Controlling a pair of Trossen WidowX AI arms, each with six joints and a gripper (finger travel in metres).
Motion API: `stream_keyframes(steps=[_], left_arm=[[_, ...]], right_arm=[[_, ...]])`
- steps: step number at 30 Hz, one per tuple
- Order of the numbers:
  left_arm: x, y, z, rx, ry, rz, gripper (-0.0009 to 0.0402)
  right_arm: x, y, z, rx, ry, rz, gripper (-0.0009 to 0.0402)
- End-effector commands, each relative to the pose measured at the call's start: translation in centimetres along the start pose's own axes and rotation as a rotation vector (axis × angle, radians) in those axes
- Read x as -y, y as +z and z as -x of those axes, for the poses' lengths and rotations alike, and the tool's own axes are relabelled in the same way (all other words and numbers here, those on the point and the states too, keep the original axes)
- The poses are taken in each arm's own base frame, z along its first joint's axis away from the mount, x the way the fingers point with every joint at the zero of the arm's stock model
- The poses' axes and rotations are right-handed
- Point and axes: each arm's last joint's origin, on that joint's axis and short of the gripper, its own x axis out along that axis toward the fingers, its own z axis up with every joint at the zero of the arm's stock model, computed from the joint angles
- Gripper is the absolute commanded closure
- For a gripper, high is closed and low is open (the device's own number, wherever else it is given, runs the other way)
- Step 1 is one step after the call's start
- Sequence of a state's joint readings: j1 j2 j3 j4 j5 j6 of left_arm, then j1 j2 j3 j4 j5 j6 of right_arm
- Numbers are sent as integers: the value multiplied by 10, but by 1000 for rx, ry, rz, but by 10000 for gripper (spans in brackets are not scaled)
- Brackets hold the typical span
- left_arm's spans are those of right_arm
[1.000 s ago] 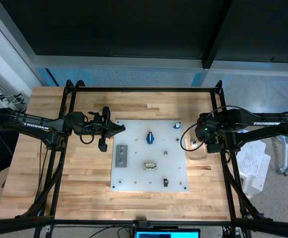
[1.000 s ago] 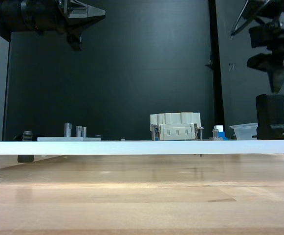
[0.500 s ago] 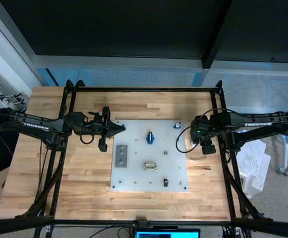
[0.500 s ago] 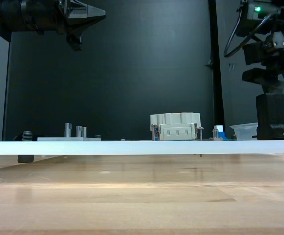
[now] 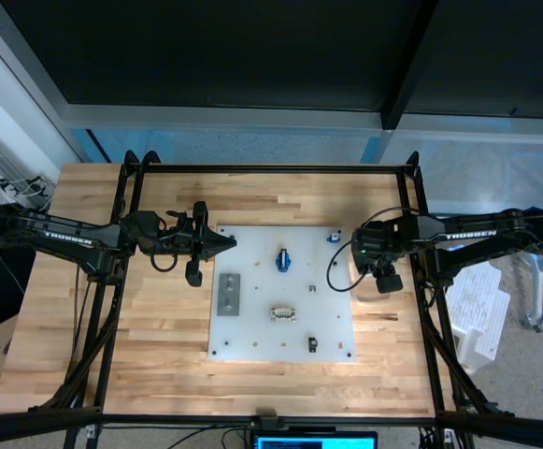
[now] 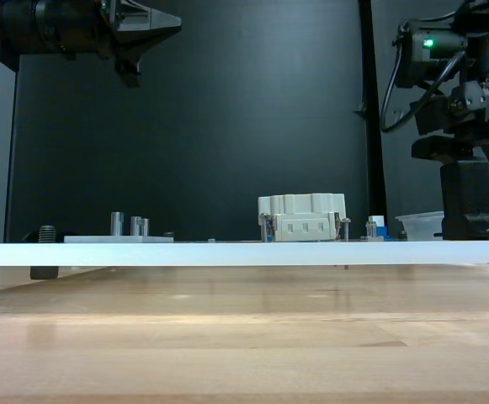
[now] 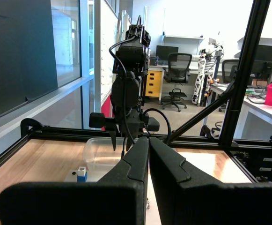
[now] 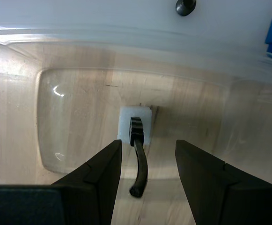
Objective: Pick the USB connector and install on taskboard
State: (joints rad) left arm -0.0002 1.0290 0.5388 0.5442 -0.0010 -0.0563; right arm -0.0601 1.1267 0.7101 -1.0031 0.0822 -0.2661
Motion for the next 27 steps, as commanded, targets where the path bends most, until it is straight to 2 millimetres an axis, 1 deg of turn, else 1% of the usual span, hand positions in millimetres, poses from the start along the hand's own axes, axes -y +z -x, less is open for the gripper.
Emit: stream_keyframes(steps=[1, 11, 21, 27], left_arm=[[0, 0, 0, 0, 0, 0, 393], [0, 0, 0, 0, 0, 0, 393], [0, 0, 0, 0, 0, 0, 393], [0, 0, 0, 0, 0, 0, 393]], right_arm=[[1, 1, -6, -9, -8, 12, 239], [2, 4, -15, -33, 14, 41, 261], [1, 5, -15, -25, 41, 55, 286], [0, 5, -15, -26, 40, 55, 312]])
